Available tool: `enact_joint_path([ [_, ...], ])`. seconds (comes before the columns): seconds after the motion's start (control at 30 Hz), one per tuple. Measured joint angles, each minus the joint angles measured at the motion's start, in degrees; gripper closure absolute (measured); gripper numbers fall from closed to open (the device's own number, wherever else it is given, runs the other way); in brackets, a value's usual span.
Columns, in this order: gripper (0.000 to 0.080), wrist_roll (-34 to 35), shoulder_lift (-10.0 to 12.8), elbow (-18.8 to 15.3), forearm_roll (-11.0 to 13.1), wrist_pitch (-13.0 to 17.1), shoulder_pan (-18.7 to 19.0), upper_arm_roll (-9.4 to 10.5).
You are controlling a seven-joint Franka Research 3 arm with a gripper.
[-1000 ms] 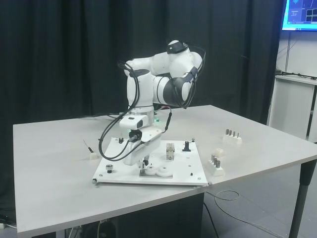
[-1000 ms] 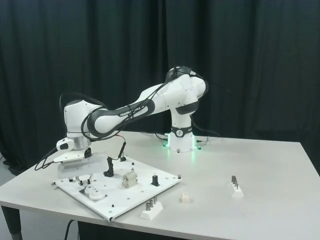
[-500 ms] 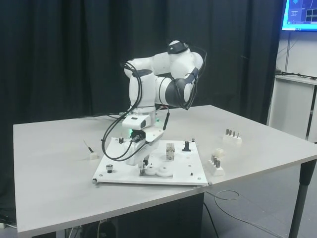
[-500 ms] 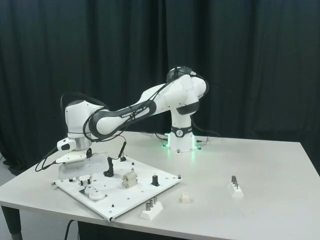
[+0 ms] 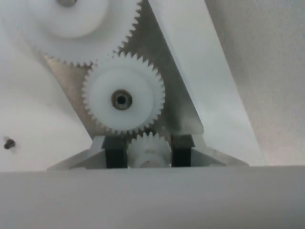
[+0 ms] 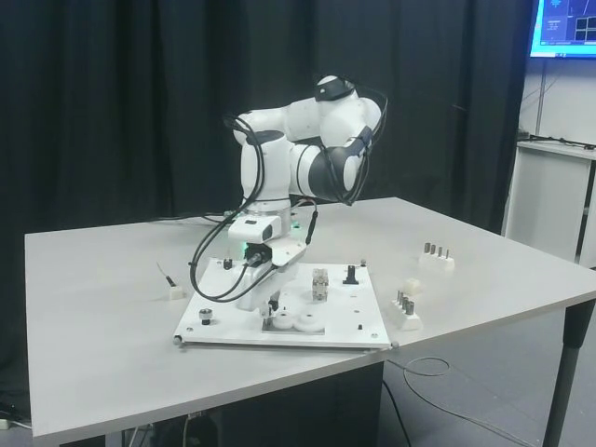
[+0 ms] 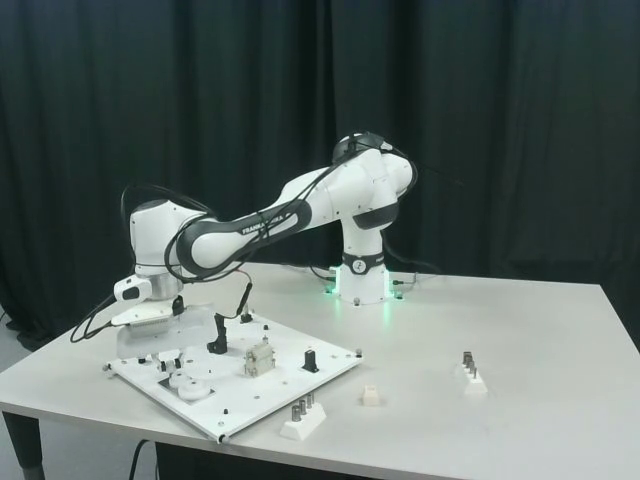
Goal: Insert small gear.
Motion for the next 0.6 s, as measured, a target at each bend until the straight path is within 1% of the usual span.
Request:
enact_joint_path([
  [0.2, 0.0607, 0.00, -0.15, -0.53, 1.12, -0.10, -0.05, 0.00],
  [0.37, 0.0607, -0.28, -0.18, -0.57, 1.24, -0.16, -0.05, -0.01],
  [0.5, 0.0607, -1.86, -0.17, -0.57, 1.24, -0.16, -0.01, -0.01],
  [0.6, 0.0607, -4.35, -0.17, -0.57, 1.21, -0.16, 0.02, -0.01],
])
